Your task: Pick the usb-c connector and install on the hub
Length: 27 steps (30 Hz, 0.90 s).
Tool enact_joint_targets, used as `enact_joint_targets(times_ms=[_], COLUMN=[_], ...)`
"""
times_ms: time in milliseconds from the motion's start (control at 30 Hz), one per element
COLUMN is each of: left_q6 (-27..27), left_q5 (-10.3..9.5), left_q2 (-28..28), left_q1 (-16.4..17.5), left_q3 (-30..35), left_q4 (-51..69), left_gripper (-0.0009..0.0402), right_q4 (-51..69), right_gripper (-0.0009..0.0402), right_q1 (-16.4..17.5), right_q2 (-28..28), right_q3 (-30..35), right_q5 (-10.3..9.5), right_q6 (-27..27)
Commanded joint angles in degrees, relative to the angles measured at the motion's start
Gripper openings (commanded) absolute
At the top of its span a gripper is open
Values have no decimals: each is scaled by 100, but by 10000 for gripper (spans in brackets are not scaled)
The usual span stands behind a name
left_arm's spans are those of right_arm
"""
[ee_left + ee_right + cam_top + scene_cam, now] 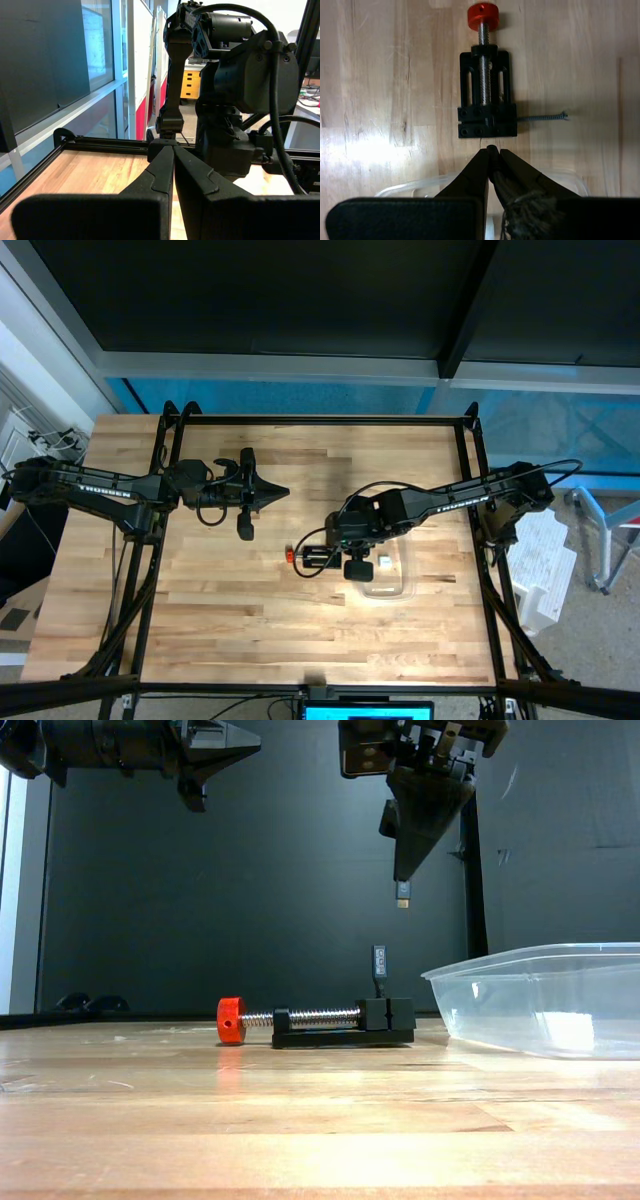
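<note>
**High view.** The left gripper [278, 491] hangs over the left part of the table [200, 630], well apart from the hub [318, 556]. A clear tray [405, 592] just right of the hub holds one small white piece [383, 563].

**Low view.** The right gripper [402, 872] is clenched on the usb-c connector [402, 896], which hangs in the air above the hub's tray-side end without touching it.

**Left wrist view.** The left gripper's fingers are pressed together with nothing between them.

**Right wrist view.** The right gripper's tips sit over the tray's rim. The hub's orange-red knob [483, 15] lies at its far end.
</note>
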<state>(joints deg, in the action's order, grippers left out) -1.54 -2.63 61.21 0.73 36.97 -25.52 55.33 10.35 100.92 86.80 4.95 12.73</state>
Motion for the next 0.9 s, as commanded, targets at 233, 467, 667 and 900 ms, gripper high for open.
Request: enact_joint_targets(times_ms=[233, 467, 667, 900], left_q6=[0, 0, 0, 0], left_q5=[2, 2, 2, 2], left_q2=[0, 0, 0, 0], left_q1=[2, 2, 2, 0], left_q3=[0, 0, 0, 0], left_q4=[-2, -4, -11, 4], left_gripper=[0, 0, 0, 0], right_q4=[-232, -326, -380, -380], right_gripper=[0, 0, 0, 0], right_q1=[-48, -55, -61, -63], right_q2=[98, 173, 273, 407], right_q3=[2, 24, 55, 98], right_q5=[-2, 4, 0, 2], right_q6=[26, 55, 76, 31])
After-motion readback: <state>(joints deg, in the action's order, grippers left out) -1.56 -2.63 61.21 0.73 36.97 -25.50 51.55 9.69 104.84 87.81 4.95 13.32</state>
